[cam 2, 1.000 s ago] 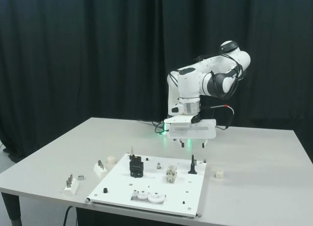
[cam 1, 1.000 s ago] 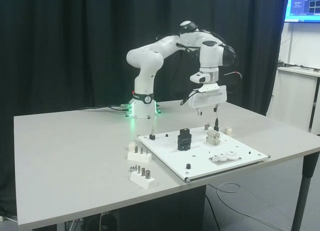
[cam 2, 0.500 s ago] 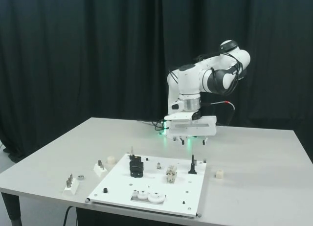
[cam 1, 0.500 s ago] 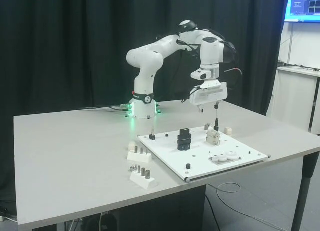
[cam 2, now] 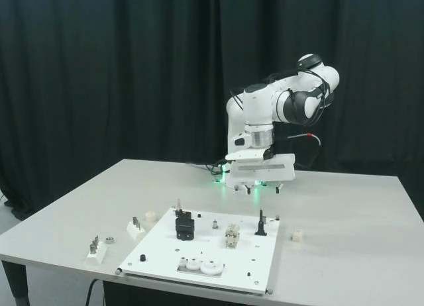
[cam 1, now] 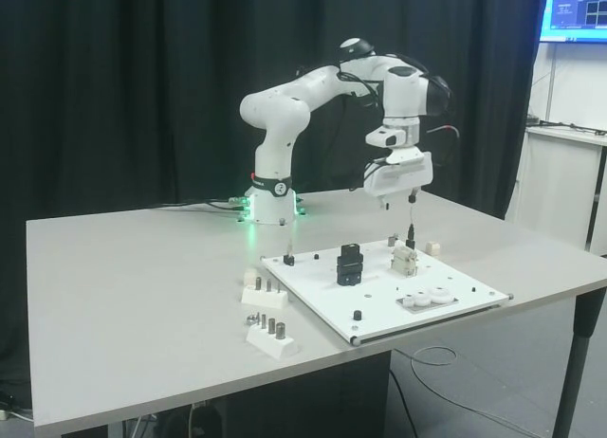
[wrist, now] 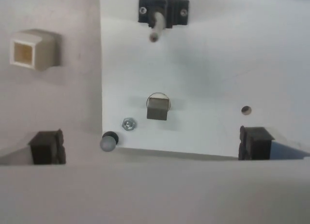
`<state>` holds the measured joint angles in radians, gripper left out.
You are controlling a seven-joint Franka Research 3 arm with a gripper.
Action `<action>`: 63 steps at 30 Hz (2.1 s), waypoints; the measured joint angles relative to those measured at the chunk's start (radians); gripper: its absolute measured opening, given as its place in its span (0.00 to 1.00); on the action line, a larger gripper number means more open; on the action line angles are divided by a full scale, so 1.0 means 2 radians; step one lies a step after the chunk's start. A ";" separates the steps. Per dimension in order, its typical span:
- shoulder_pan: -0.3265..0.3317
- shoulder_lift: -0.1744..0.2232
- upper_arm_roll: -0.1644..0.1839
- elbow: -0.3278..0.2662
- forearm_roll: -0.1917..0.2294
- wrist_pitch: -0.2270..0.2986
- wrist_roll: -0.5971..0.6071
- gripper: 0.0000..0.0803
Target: Pick square peg 3.
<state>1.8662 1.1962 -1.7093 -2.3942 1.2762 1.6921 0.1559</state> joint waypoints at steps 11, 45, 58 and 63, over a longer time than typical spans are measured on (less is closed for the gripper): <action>0.000 0.000 -0.001 0.001 -0.001 -0.004 -0.019 1.00; -0.018 0.000 -0.023 -0.002 -0.058 -0.001 -0.021 1.00; -0.080 0.000 -0.060 -0.008 -0.096 0.011 -0.146 1.00; -0.117 0.000 -0.072 -0.008 -0.096 0.011 -0.223 1.00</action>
<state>1.6328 1.1966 -1.8538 -2.4108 1.0845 1.7140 -0.2902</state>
